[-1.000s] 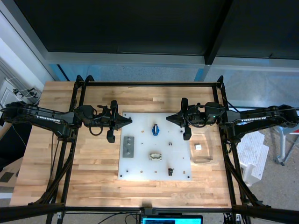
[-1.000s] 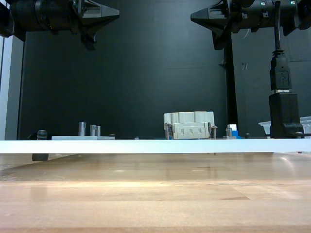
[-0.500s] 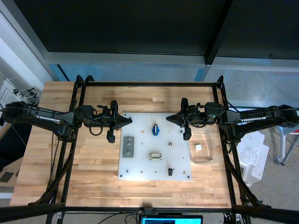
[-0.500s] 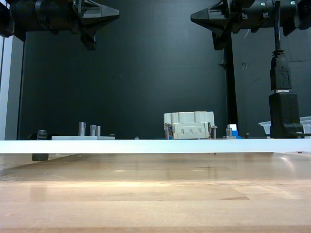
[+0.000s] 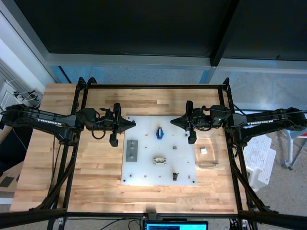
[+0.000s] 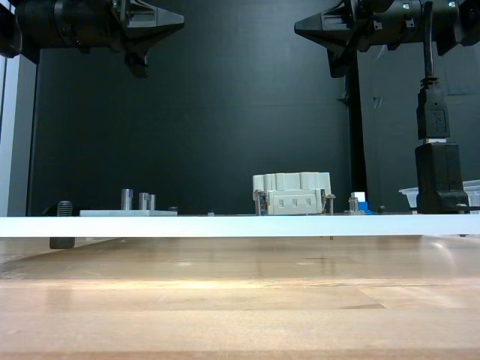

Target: Pick the USB connector and install on taskboard

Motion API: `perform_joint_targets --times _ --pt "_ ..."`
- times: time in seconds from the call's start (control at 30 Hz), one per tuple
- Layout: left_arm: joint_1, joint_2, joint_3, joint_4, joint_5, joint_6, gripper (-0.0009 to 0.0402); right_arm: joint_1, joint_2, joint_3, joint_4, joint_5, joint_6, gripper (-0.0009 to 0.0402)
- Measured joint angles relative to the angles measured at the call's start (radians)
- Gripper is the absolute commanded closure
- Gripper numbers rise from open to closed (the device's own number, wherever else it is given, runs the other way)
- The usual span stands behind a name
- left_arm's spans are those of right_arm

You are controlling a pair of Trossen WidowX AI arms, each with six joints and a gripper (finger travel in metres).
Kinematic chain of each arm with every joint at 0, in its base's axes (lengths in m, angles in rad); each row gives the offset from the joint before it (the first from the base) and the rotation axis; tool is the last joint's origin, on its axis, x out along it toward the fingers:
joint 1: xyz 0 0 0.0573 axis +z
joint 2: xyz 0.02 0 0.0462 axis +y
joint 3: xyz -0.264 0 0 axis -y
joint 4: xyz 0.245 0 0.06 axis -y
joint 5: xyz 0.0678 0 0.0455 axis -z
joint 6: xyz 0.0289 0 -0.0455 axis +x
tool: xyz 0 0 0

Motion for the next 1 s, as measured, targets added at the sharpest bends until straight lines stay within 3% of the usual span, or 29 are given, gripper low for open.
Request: perform_joint_targets --times 1.0 --pt "0.000 0.000 0.000 0.000 0.000 0.000 0.0393 0.000 0.000 0.000 -0.026 0.000 0.001 0.0393"
